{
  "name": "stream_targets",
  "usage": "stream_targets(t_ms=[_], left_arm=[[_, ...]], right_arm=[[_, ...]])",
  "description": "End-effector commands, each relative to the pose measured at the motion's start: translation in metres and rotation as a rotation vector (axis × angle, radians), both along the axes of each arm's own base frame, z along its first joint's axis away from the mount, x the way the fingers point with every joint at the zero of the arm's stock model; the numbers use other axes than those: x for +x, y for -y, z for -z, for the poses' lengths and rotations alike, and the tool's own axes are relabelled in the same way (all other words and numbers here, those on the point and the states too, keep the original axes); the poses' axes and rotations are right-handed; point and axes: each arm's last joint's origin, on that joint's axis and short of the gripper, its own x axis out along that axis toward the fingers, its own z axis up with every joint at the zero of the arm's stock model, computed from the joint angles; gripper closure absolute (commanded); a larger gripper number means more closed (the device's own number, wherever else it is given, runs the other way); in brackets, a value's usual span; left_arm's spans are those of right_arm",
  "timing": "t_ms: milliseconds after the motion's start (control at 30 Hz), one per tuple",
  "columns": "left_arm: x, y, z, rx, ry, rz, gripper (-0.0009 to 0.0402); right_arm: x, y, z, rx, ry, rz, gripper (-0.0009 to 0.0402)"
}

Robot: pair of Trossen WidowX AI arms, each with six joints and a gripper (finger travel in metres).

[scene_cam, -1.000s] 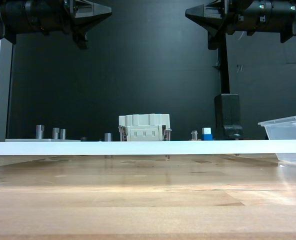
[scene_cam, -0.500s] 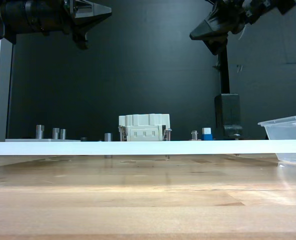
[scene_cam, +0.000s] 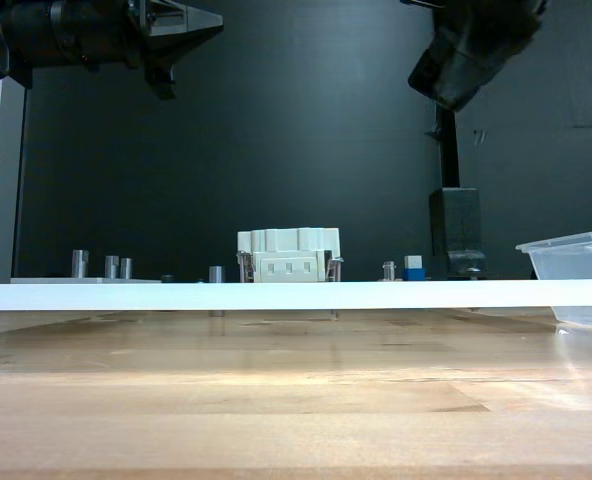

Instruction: Remove the 16mm bar from the taskboard and place in the container

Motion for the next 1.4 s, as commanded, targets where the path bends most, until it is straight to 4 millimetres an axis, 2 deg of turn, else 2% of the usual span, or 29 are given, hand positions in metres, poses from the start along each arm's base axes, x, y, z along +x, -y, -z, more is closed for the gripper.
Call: stream_targets(t_ms=[33,367,600,767,1133,1267,1400], left_arm=[[0.0,0.0,0.0,0.0,0.0,0.0,0.0393],[0.0,0.0,0.0,0.0,0.0,0.0,0.0393],[0.0,0.0,0.0,0.0,0.001,0.0,0.0393],[0.0,0.0,0.0,0.0,0.0,0.0,0.0393],[0.0,0.0,0.0,0.0,0.0,0.0,0.0393],[0.0,0.0,0.0,0.0,0.0,0.0,0.0393],[0.0,0.0,0.0,0.0,0.0,0.0,0.0393]], right_arm=[[0.004,-0.013,0.0,-0.007,-0.081,-0.012,0.0393],[0.016,-0.049,-0.004,-0.052,-0.243,-0.014,0.0391],[0.02,-0.061,0.0,-0.058,-0.296,0.001,0.036],[0.02,-0.069,0.009,-0.067,-0.329,0.001,0.0313],[0.025,-0.09,0.033,-0.155,-0.35,0.012,0.0154],[0.031,-0.097,0.042,-0.153,-0.344,0.004,0.0121],[0.036,-0.102,0.053,-0.158,-0.351,-0.001,0.0107]])
